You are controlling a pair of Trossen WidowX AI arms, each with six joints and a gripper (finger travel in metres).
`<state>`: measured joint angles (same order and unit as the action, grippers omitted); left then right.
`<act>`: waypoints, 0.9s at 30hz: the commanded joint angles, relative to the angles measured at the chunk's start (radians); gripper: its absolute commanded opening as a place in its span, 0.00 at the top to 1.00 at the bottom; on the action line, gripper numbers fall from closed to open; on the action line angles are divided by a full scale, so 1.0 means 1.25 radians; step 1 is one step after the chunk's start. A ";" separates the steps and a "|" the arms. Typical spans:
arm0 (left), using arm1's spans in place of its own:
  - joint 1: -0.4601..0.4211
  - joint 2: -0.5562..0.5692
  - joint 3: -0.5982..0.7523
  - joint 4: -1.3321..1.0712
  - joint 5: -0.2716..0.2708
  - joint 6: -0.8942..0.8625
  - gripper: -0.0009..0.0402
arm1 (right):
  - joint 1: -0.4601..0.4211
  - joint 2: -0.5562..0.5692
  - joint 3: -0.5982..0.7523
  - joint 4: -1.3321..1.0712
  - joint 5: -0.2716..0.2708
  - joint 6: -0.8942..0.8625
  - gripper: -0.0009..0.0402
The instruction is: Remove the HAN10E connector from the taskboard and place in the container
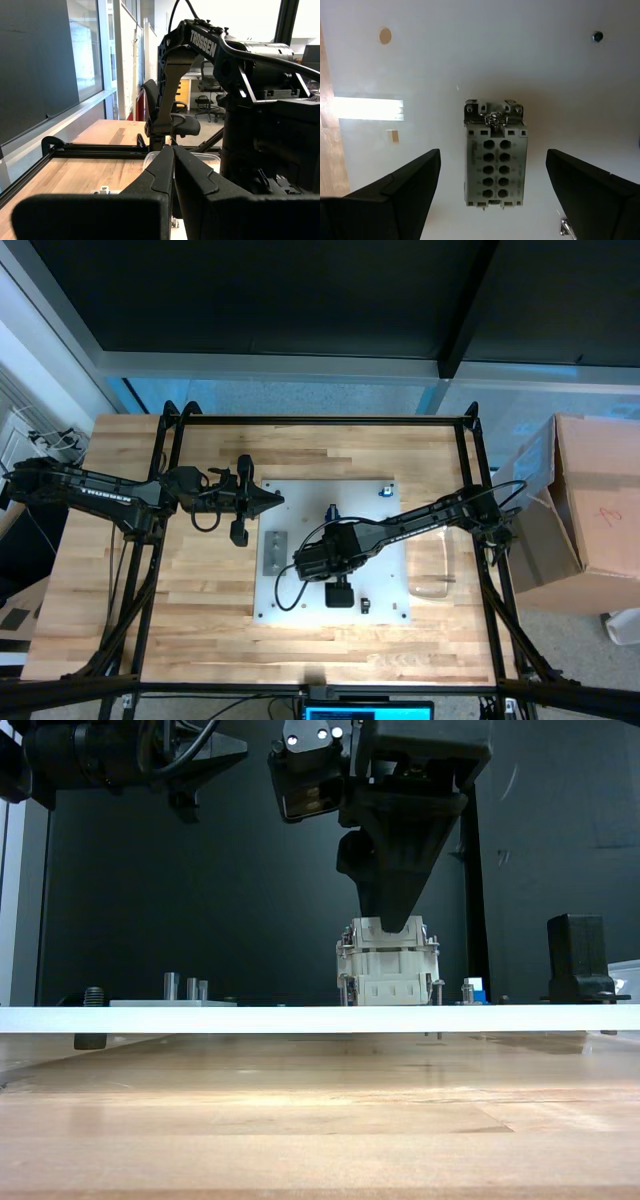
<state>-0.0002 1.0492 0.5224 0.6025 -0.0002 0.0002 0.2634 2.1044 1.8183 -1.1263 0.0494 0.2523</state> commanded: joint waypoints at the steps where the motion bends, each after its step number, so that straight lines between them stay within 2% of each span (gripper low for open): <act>1: 0.000 0.000 0.000 0.000 0.000 0.000 0.98 | 0.000 -0.002 -0.007 0.012 0.002 0.001 0.34; 18: 0.000 0.000 0.000 0.000 0.000 0.000 0.98 | 0.000 -0.001 -0.008 0.014 0.001 -0.018 0.83; 23: 0.000 0.000 0.000 0.000 0.000 0.000 0.98 | 0.000 -0.014 -0.008 0.013 0.001 -0.020 0.93; 27: 0.000 0.000 0.000 0.000 0.000 0.000 0.98 | 0.000 -0.035 -0.008 0.012 0.001 -0.020 0.96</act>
<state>-0.0002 1.0489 0.5228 0.6025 -0.0002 0.0002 0.2634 2.0720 1.8072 -1.1126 0.0502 0.2276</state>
